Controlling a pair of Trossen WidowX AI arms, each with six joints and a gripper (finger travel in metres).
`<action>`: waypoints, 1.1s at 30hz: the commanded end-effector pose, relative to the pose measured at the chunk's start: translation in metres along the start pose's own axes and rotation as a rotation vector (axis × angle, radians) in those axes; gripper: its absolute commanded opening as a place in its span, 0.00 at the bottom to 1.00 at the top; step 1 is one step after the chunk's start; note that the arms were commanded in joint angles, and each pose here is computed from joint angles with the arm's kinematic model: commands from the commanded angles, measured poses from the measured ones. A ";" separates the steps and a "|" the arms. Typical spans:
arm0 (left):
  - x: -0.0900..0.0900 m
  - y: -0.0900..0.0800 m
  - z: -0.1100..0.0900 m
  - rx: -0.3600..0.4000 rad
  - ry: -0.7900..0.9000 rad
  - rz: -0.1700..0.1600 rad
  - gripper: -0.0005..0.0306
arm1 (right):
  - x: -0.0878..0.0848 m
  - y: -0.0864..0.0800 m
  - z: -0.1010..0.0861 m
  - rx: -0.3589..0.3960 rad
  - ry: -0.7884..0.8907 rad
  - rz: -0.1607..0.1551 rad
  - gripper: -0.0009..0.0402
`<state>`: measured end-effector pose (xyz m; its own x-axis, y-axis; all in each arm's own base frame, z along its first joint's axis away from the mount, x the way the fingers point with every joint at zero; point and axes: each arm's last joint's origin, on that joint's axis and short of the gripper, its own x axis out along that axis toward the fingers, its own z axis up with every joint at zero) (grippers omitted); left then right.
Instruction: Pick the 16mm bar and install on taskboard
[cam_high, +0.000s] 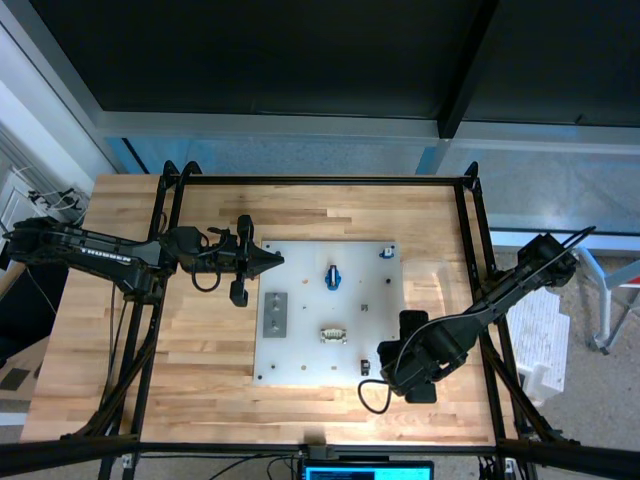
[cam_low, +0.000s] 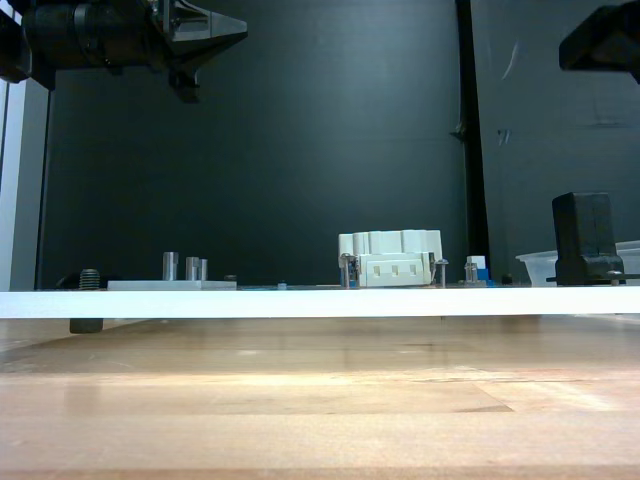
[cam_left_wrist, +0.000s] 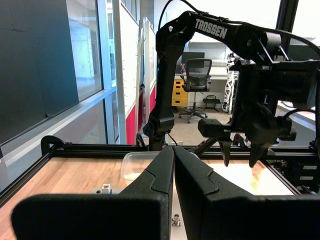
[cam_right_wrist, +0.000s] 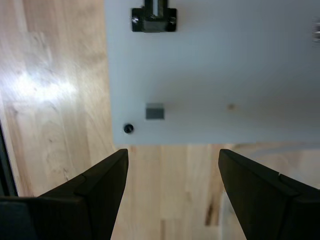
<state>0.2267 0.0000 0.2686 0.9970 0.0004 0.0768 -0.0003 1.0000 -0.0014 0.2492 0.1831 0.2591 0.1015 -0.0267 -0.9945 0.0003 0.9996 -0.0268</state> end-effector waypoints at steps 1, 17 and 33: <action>0.000 0.000 0.000 0.000 0.000 0.000 0.02 | -0.006 -0.001 0.000 0.001 0.002 -0.008 0.63; 0.000 0.000 0.000 0.000 0.000 0.000 0.02 | -0.026 -0.002 0.002 0.006 -0.021 0.006 0.63; 0.000 0.000 0.000 0.000 0.000 0.000 0.02 | -0.026 -0.002 0.002 0.012 -0.018 0.009 0.63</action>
<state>0.2267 0.0000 0.2687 0.9970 0.0000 0.0772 0.0001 1.0000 -0.0013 0.2483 0.1815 0.2853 0.1205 -0.0175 -0.9926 0.0116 0.9998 -0.0162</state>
